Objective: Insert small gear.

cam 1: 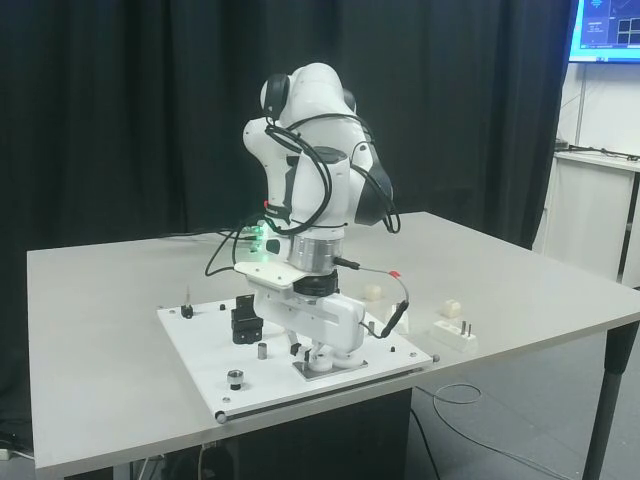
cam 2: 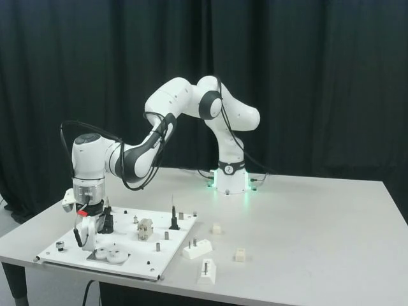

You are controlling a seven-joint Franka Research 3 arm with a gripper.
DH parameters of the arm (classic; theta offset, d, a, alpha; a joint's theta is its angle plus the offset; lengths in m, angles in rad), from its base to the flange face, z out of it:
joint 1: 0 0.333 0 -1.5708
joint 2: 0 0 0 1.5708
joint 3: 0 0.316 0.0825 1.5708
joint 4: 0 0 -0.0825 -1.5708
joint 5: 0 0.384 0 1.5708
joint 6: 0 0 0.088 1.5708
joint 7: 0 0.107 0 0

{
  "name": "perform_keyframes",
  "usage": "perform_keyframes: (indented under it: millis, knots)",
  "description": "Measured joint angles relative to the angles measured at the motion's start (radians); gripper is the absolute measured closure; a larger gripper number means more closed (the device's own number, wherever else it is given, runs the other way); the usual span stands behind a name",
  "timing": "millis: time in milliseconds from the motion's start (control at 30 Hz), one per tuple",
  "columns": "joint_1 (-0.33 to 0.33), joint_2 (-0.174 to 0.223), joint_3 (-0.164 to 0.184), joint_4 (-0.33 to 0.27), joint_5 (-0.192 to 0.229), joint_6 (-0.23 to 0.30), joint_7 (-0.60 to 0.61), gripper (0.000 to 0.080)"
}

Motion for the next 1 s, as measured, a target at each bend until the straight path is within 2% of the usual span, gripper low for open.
perform_keyframes:
  millis: [433, 1000]
  knots:
    - [0.001, 0.0, 0.0, 0.004, 0.0, -0.02, 0.0, 0.0608]
    - [0.003, 0.001, -0.001, 0.004, 0.0, -0.012, -0.004, 0.0608]
